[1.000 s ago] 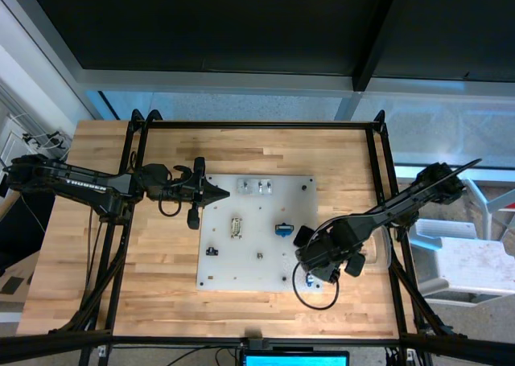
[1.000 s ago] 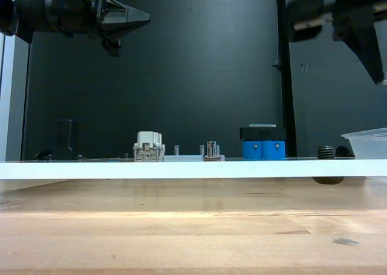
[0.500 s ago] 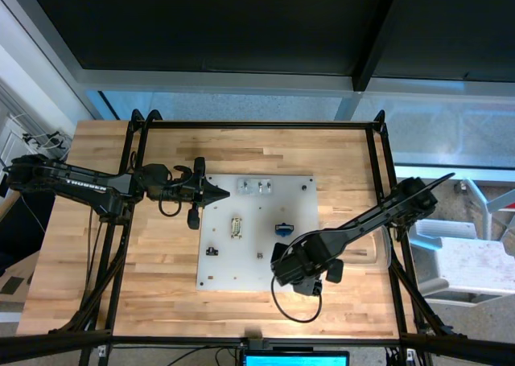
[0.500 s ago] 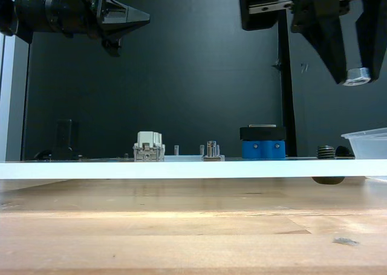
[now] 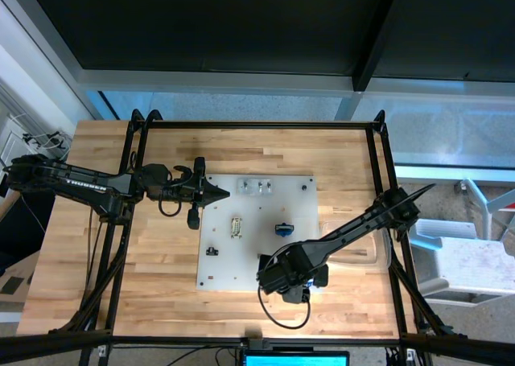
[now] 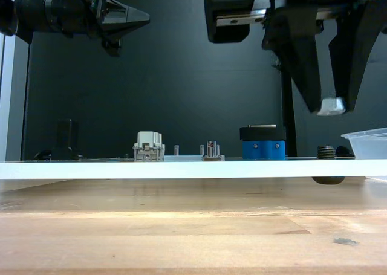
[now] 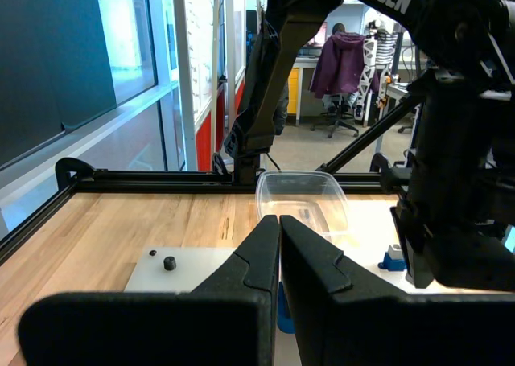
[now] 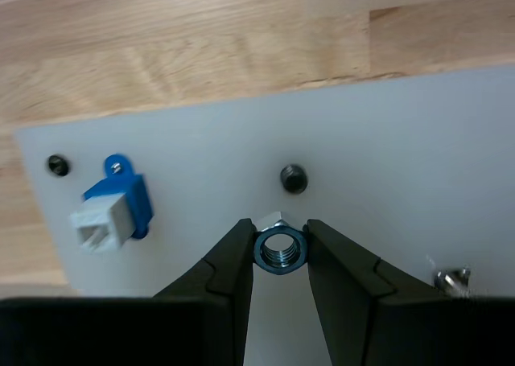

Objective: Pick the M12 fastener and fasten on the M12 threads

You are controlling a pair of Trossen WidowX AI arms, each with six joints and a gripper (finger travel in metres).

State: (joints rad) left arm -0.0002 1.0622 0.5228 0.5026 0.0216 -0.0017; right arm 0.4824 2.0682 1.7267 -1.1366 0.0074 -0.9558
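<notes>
The M12 fastener, a small silver hex nut, hangs pinched level in the right hand above the board's near right part. The M12 threads, a short black ribbed stud, stand upright and bare below it

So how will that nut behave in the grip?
Smooth metal, pinched at two sides by the right end effector above the board: the nut may pivot or slip if bumped. Dropped, it'd likely roll. Left end effector hangs over the board's left edge.
</notes>
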